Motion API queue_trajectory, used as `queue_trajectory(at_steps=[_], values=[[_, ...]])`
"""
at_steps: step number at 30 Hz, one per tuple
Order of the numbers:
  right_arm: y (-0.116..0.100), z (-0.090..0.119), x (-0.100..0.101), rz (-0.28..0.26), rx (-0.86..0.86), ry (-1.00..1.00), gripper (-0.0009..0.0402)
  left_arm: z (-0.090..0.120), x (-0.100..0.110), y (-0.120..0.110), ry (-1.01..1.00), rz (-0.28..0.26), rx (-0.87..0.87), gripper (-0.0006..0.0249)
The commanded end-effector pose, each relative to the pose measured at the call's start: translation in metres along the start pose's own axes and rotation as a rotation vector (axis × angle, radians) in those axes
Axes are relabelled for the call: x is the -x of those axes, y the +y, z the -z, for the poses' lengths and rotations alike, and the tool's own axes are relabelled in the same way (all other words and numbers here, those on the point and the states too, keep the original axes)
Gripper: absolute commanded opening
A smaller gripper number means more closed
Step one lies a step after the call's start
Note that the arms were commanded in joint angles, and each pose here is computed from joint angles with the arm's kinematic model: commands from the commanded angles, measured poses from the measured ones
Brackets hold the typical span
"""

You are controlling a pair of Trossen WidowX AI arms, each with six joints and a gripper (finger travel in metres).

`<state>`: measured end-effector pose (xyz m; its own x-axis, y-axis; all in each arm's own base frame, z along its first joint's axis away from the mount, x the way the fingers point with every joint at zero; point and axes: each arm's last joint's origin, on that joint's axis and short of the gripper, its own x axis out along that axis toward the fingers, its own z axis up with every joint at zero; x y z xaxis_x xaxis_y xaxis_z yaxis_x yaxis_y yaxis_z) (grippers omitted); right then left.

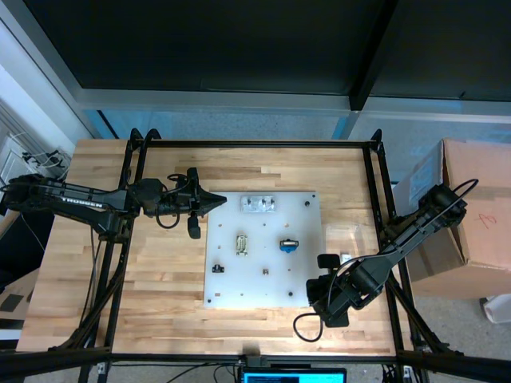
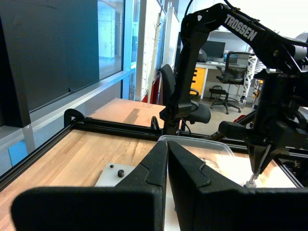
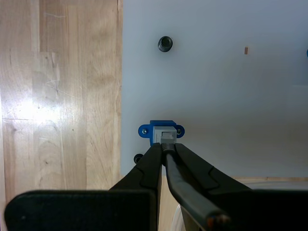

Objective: Pick the RJ45 connector and install on the taskboard

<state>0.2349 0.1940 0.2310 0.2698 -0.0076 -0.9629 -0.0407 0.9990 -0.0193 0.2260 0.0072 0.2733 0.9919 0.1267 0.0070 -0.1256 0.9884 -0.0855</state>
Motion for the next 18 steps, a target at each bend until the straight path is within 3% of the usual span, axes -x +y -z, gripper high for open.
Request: queue_trajectory(at_steps=[1,11,18], values=[[0.0000,-0.0001,0.0001,-0.001,0.003,0.000,0.0045,-0.0001,0.0000,0.0000,0.000,0.000,0.000,0.0000],[0.0011,-0.0027,0.0037,-0.008,-0.011,-0.012,0.0200,-0.0002,0.0000,0.0000,-0.001,0.000,0.000,0.0000],[0.0019,-0.0046,0.0056,-0.014,-0.054,-0.020,0.0236,-0.0001,0.0000,0.0001,0.000,0.000,0.000,0.0000]])
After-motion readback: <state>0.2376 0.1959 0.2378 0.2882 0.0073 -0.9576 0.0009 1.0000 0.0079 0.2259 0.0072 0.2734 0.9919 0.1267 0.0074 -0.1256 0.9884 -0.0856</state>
